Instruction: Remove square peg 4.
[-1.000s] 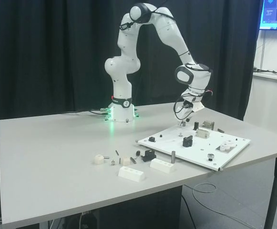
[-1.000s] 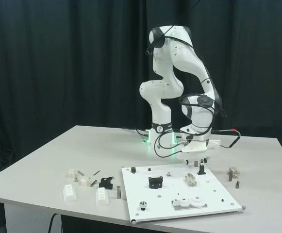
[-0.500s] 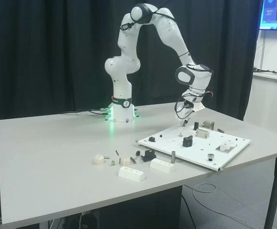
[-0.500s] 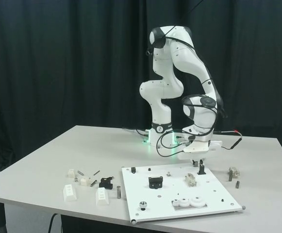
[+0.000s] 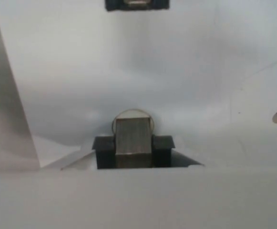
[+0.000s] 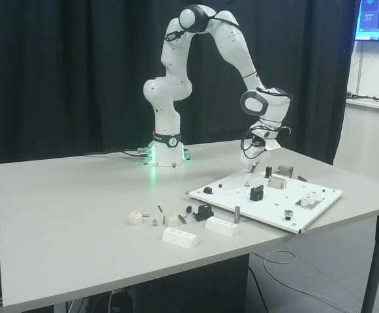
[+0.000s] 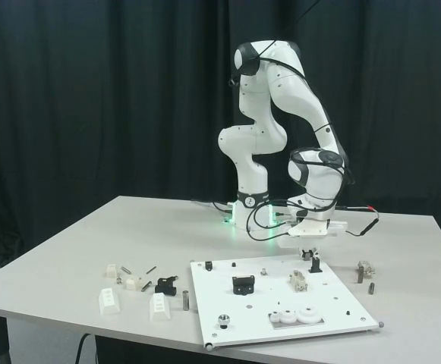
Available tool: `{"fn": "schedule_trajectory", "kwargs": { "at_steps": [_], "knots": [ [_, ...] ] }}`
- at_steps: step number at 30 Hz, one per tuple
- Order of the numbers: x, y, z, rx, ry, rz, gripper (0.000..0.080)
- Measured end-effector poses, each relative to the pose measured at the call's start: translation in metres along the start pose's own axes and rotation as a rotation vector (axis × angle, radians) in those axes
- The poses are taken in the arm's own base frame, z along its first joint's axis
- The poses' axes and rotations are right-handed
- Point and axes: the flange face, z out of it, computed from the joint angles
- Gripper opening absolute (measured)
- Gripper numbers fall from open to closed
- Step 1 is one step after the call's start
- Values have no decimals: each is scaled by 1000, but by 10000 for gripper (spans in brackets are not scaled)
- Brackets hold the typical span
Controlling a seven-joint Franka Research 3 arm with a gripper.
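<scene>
The white arm point(image 6: 231, 52) reaches from its base point(image 6: 166, 151) at the far side of the grey tabletop point(image 6: 65, 202) out over the far edge of the white board point(image 7: 281, 299). The end effector point(image 7: 309, 251) hangs above that edge, and in the wrist view its two black fingers point(image 5: 103, 145) are clenched on the sides of the square peg point(image 5: 133, 138), a grey block with a flat top. A round rim shows on the white surface just behind the peg. Whether the peg's lower end is in the board or clear of it cannot be told.

In the second room view a black bracket point(image 7: 316, 265) stands on the board just beside the end effector, a black block point(image 7: 243, 283) sits near the board's middle, and two white gears point(image 7: 295, 316) lie side by side at its near edge. A small grey fitting point(image 7: 366, 268) rests on the tabletop to the right of the board. To the left of the board lie two white blocks point(image 7: 159, 305), some smaller white pieces point(image 7: 133, 283) and a black clip point(image 7: 165, 286).
</scene>
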Motion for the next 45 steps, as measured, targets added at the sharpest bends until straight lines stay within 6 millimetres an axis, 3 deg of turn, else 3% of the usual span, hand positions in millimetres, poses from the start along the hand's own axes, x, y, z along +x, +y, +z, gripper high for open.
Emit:
{"fn": "schedule_trajectory", "kwargs": {
  "at_steps": [45],
  "knots": [
    [2, 1, -2, -9, -20, -11, 154]
  ]
}}
